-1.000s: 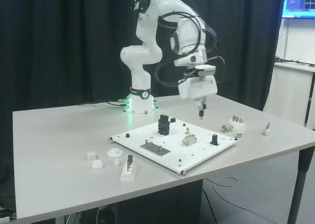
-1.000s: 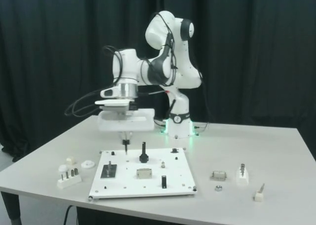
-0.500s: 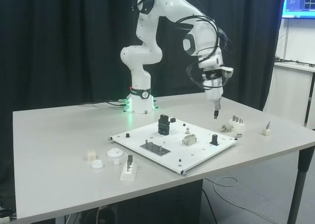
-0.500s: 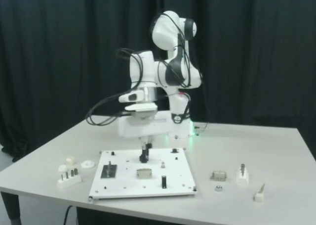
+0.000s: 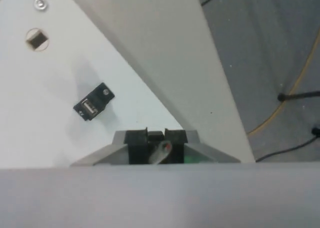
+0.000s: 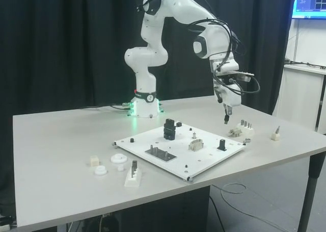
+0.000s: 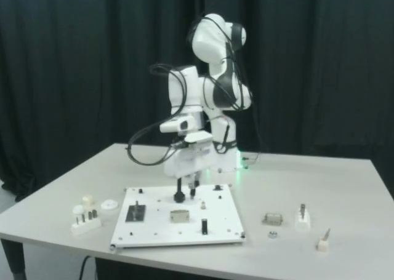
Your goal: Insert USB.
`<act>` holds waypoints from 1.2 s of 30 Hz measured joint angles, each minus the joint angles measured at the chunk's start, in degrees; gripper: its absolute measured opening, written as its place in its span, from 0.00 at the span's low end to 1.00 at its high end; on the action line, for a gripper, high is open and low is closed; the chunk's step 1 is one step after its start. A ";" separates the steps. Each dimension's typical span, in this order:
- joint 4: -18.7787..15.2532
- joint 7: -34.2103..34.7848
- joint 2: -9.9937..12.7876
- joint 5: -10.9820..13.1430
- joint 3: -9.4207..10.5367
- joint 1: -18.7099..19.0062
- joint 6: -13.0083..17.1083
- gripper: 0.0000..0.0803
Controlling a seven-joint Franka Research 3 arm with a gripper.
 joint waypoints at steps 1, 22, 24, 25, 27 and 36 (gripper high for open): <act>0.04 -0.68 0.00 0.04 0.03 0.00 -0.34 0.08; 0.37 -6.25 0.30 0.55 -0.29 -0.48 -4.69 0.08; 0.37 -8.41 0.45 0.56 -0.30 -0.53 -4.70 0.08; 0.37 -9.55 0.55 0.56 -0.30 -0.57 -4.70 0.08; 0.37 -11.91 0.73 0.56 -0.31 -0.62 -4.71 0.08; 0.40 -20.24 1.64 1.82 -0.34 -0.97 -4.83 0.08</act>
